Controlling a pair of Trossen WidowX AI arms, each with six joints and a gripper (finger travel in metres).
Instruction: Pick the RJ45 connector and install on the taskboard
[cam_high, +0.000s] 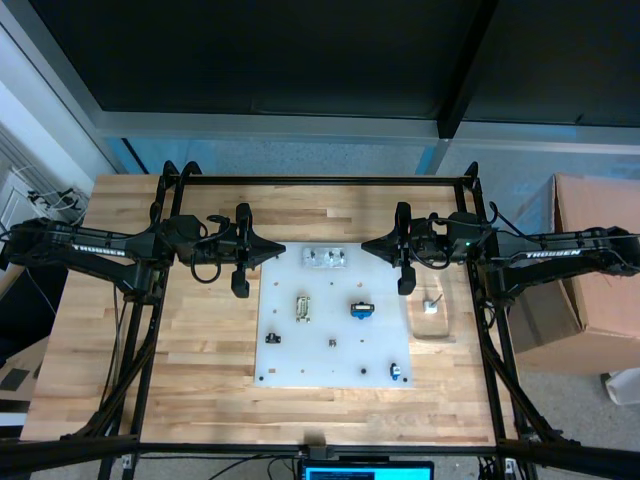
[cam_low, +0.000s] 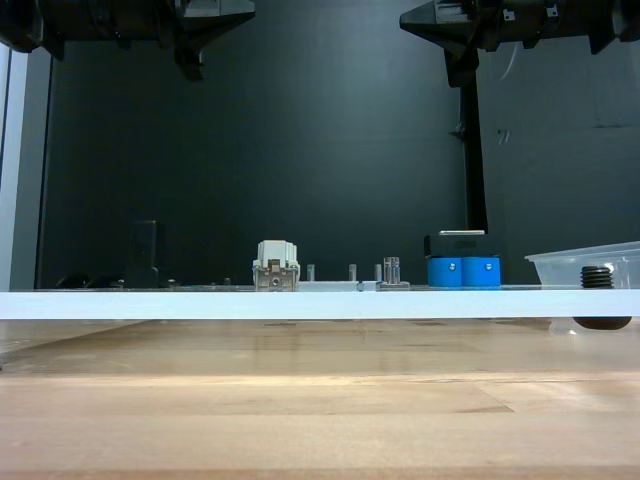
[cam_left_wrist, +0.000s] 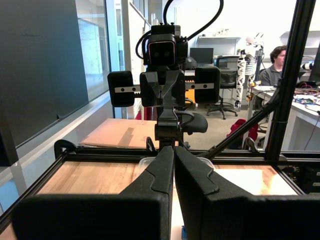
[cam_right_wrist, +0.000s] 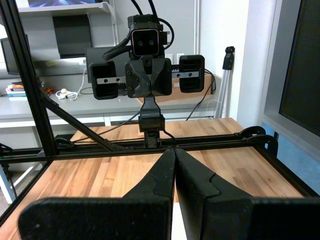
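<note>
A small pale part, which I take for the RJ45 connector (cam_high: 431, 306), lies free in a clear tray (cam_high: 443, 330) just right of the white taskboard (cam_high: 335, 355). In the low view a dark ribbed piece (cam_low: 597, 277) shows inside that tray (cam_low: 560, 264). My left gripper (cam_high: 282, 248) hovers high over the board's far left corner, shut and holding nothing. My right gripper (cam_high: 364, 247) hovers facing it over the far right corner, also shut and holding nothing. Each wrist view shows closed fingers (cam_left_wrist: 165, 170) (cam_right_wrist: 167, 172) and the other arm opposite.
On the board stand a silver block (cam_high: 325, 258), a beige connector housing (cam_high: 302, 308), a blue part (cam_high: 361, 310), a smaller blue part (cam_high: 397, 373) and a black piece (cam_high: 273, 339). A black frame (cam_high: 320, 181) rings the table. A cardboard box (cam_high: 590, 270) sits at right.
</note>
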